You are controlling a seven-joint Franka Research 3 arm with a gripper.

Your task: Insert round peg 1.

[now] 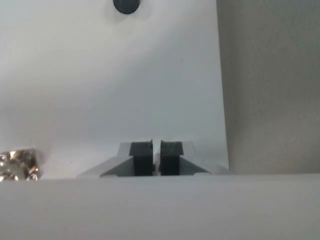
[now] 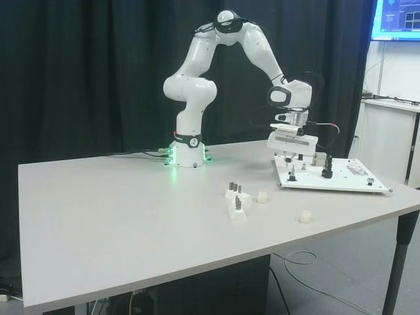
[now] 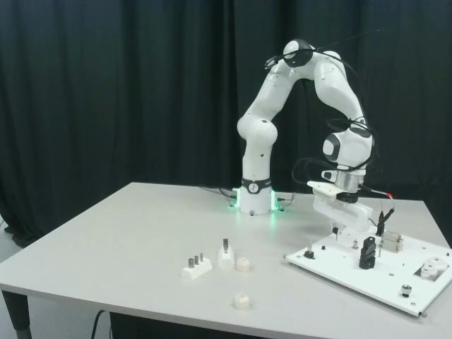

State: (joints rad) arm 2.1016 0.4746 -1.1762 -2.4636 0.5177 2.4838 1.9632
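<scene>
Wrist view shows you the gripper point(image 1: 156, 157) with its two black fingers drawn almost together, only a thin slit between them and nothing visible in that slit, so you should read it as closed and empty. It hangs low over the white board point(image 2: 341, 182), and I judge that posture to be a staging position above the board's fixtures rather than a carry. At about 12 o'clock from the fingers a black round feature point(image 1: 125, 5) sits on the board surface; it is cut by the frame edge, and you cannot tell whether it is a hole or a knob. Round peg 1 is most likely among the small pegs standing in the white holder blocks point(image 3: 196, 268) on the grey table point(image 2: 118, 216), well apart from the gripper, but no marking lets you say which peg it is. In the second room view the blocks lie at roughly 8 o'clock from the board. Two small white caps point(image 2: 262, 197) rest near them. A metallic part point(image 1: 19, 165) is cropped and cannot be identified.
</scene>
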